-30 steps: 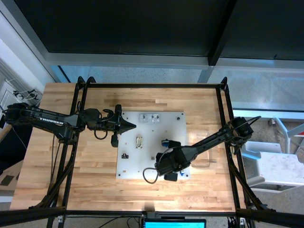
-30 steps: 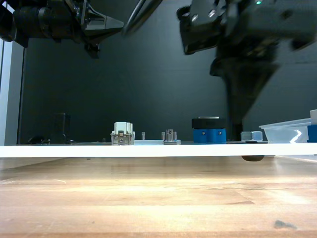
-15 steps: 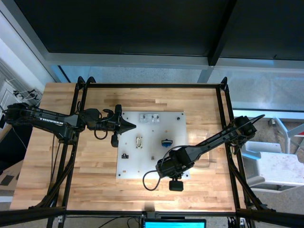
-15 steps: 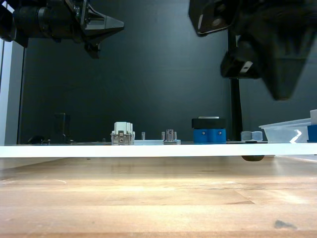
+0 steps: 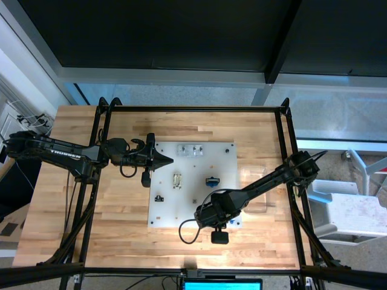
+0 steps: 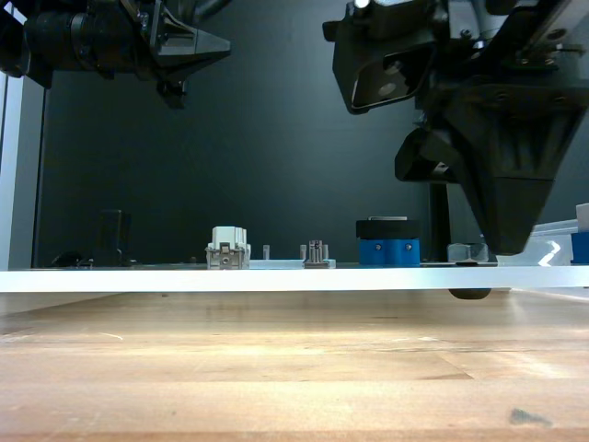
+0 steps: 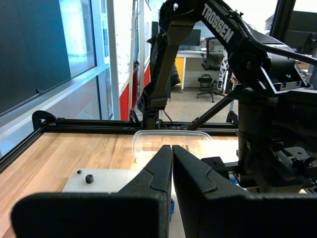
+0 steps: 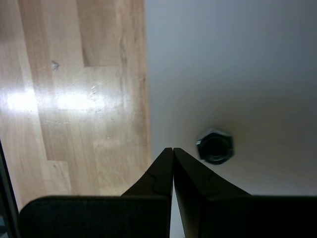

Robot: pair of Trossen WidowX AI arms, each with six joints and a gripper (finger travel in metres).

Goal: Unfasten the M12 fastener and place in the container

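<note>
The small hex M12 fastener (image 8: 215, 147) sits on the white board (image 8: 237, 64) close to its near edge; its hole looks dark, and I cannot tell whether it is threaded on its stud. In the low view it (image 6: 460, 250) peeks out left of my right gripper (image 6: 506, 247), which hangs shut and empty just above the board. From above, that gripper (image 5: 219, 222) covers the board's near right edge. The clear container (image 5: 257, 192) lies right of the board and looks empty. My left gripper (image 5: 168, 161) hovers shut at the board's far left edge.
On the board (image 5: 187, 211) stand a blue-and-black part (image 5: 211, 180), a white connector (image 5: 177, 181) and a black post (image 5: 227, 147). Black frame rails (image 5: 193, 109) border the wooden table. The right arm slants over the container.
The right gripper rose from beside the fastener, shifted toward the near edge and came down again just right of it. The fastener and the left arm stayed put.
</note>
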